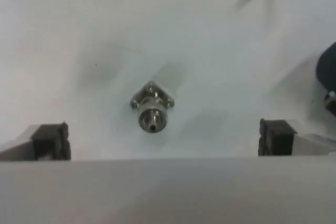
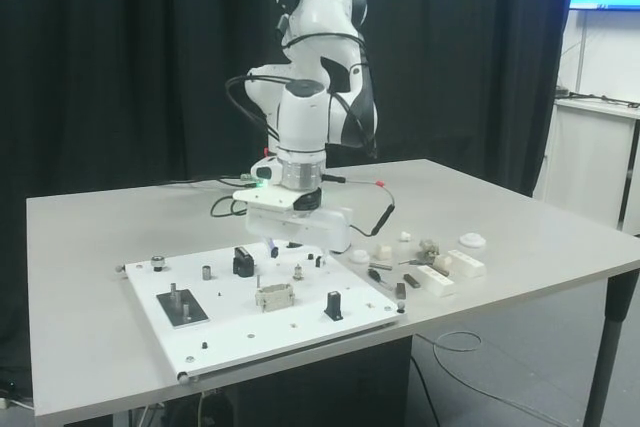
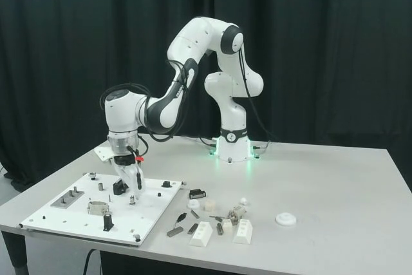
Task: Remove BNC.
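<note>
The BNC connector (image 1: 152, 109), a small metal socket on a square flange with screws, stands upright on the white board (image 1: 105, 51). It shows in the first room view as BNC connector (image 2: 297, 271) and in the second room view as BNC connector (image 3: 132, 198). My gripper (image 1: 163, 139) hangs a short way above it, open, with the black fingertips (image 1: 51, 140) far apart on either side of the connector. Nothing is held between them. In the room views my gripper (image 2: 296, 245) sits just over the socket, and my gripper (image 3: 132, 183) shows the same.
The white board (image 2: 250, 332) also carries a black block (image 2: 242, 263), a grey plate with pegs (image 2: 181, 306), a metal frame connector (image 2: 274, 296) and a black clip (image 2: 333, 305). Loose white and metal parts (image 2: 440, 267) lie on the table beside the board.
</note>
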{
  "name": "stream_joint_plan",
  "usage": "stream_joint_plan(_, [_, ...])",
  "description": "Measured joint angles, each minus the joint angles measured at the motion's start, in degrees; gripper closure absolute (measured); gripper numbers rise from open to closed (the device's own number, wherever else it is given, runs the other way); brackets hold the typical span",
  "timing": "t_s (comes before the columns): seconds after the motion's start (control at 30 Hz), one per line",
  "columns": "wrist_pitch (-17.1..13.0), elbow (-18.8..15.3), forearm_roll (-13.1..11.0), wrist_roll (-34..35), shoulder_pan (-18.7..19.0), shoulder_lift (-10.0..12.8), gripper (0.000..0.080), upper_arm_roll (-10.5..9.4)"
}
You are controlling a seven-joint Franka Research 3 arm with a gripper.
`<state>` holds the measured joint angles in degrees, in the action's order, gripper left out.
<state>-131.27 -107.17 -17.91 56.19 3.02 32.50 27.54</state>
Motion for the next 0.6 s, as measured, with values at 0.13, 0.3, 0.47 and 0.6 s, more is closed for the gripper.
stream_joint_plan(0.13, [-0.46, -0.44, -0.27, 0.0, 0.04, 0.0, 0.0003, -0.03])
stream_joint_plan(0.3, [-1.13, -0.86, -0.43, 0.0, 0.1, 0.0, 0.0003, -0.1])
stream_joint_plan(0.47, [-1.53, -1.03, -0.5, 0.0, 0.1, 0.0, 0.0003, -0.29])
stream_joint_plan(0.6, [-1.91, -1.19, -0.52, 0.0, 0.1, 0.0, 0.0003, -0.47])
